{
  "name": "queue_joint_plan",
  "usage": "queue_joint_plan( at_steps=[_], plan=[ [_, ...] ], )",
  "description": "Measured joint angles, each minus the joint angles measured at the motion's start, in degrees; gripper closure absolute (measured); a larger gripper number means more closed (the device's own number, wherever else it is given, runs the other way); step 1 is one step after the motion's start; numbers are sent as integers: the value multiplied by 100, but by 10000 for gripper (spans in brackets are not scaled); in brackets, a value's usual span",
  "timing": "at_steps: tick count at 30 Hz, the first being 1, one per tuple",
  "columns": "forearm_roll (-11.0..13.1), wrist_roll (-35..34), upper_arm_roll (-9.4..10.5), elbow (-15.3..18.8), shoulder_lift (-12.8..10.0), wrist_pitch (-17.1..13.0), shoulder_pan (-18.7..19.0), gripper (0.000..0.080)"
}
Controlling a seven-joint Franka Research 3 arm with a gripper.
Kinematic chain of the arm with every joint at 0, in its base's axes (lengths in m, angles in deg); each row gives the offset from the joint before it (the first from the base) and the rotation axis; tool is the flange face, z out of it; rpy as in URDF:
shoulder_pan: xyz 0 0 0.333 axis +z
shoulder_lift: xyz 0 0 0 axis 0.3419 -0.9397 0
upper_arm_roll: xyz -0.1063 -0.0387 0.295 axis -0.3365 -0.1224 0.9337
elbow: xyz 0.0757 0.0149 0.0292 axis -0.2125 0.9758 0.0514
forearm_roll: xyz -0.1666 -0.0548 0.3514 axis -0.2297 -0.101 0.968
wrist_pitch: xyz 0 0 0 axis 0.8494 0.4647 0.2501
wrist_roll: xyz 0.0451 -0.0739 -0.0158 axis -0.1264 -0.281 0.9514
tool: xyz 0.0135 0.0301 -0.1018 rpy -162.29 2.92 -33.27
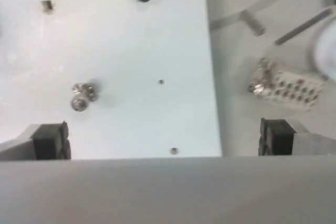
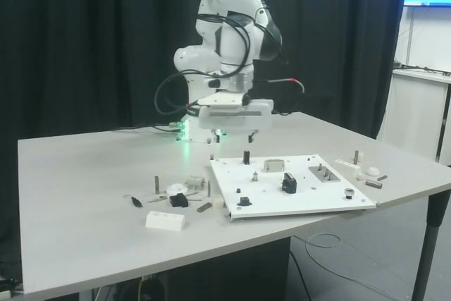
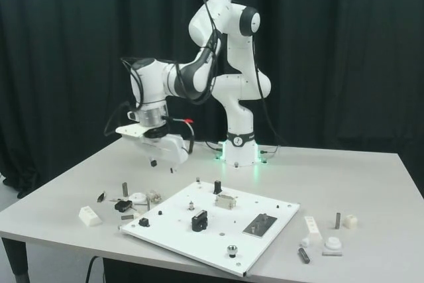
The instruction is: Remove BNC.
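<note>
Hovering gripper (image 1: pixel 163 139), apparently above board (image 1: pixel 105 35)

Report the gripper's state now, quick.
Gripper: open, black fingertips spread wide, holding nothing, hanging above the white board.

Open air separates the raised gripper (image 3: pixel 163 166) from the white board (image 3: pixel 265 243). Upright connectors (image 3: pixel 199 221) stud the board's middle; loose parts (image 3: pixel 126 203) crowd the tabletop (image 3: pixel 371 190) beside its edge.
</note>
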Motion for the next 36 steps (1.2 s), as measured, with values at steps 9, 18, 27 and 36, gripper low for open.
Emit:
queue_joint_plan(
  at_steps=[9, 18, 27, 36],
  plan=[
    [31, -1267, 49, 289, 1, -187, 325, 3],
    [31, -2185, 78, 583, 12, -567, 547, 3],
    [31, -2715, 78, 916, 90, -1039, 684, 3],
    [31, -3309, 78, 1332, 250, -1518, 826, 3]
  ],
)
